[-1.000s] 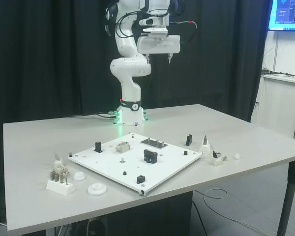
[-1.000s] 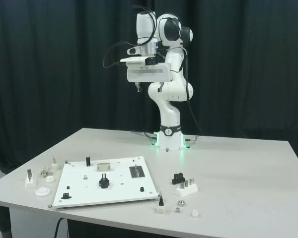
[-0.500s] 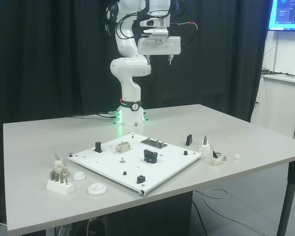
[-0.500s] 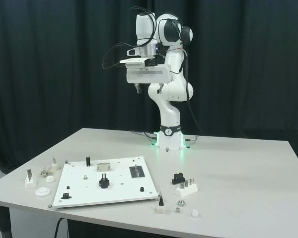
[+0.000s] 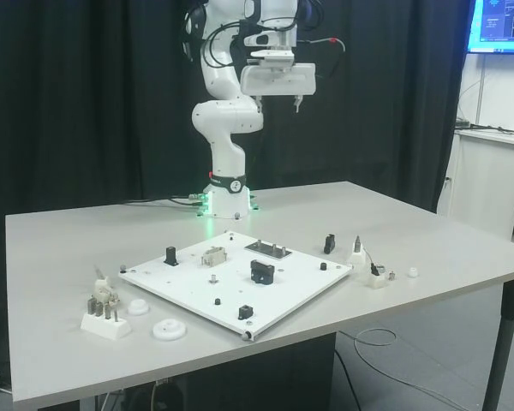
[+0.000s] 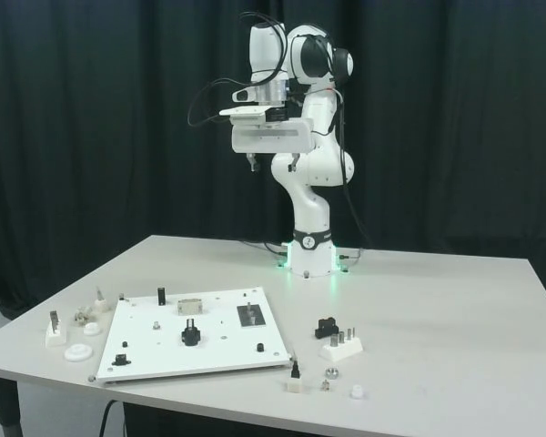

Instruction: Pick BNC.

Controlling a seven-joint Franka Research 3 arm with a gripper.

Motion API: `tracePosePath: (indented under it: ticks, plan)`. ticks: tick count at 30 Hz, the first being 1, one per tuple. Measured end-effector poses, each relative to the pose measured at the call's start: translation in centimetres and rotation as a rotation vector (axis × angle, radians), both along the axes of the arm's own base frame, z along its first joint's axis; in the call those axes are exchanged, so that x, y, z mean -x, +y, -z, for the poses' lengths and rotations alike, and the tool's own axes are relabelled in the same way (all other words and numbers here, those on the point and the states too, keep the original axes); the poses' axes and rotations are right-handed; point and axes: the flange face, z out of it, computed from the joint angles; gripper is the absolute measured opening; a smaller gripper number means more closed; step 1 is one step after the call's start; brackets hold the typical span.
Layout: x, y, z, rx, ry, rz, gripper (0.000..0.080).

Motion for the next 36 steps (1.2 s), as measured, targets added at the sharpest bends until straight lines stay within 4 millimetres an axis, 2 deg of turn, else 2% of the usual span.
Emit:
tracePosePath:
  ticks: [12,36]
  plan:
    - [-1.6,1.0,0.6,-0.005,-0.04,0.023,0.08]
    - [-9.3,6.9,5.0,-0.007,-0.149,0.005,0.08]
